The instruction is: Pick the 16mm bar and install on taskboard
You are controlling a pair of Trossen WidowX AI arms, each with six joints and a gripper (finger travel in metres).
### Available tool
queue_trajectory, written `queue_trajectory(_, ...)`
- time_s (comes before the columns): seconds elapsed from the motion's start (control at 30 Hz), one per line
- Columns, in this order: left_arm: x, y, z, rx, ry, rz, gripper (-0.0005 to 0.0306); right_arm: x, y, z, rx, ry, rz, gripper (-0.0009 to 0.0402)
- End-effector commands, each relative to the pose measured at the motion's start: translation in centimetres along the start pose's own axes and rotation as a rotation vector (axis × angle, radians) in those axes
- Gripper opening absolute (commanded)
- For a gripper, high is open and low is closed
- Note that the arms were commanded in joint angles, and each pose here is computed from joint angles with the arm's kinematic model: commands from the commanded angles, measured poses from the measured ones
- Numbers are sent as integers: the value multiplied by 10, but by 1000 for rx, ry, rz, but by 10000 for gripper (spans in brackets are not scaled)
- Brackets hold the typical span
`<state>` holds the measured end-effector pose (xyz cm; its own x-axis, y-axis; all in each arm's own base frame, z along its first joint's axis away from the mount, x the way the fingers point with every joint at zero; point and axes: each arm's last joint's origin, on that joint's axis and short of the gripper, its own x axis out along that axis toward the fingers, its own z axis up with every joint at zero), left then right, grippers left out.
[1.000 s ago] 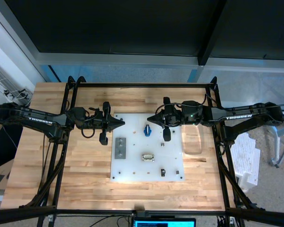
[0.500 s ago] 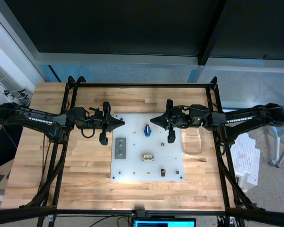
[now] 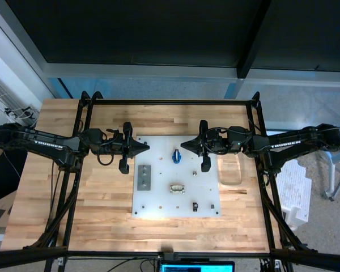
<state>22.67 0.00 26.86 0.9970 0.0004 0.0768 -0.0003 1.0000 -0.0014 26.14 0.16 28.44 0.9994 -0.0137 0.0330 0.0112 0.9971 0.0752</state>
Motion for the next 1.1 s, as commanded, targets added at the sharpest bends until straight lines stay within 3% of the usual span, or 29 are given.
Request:
queue_trajectory(0.03, 0, 0, 0, 0, 0, 0, 0, 0, 0, 0, 4, 1, -3, 0)
queue_trajectory(1.1, 0, 0, 0, 0, 0, 0, 0, -1, -2, -5, -6, 9, -7, 0)
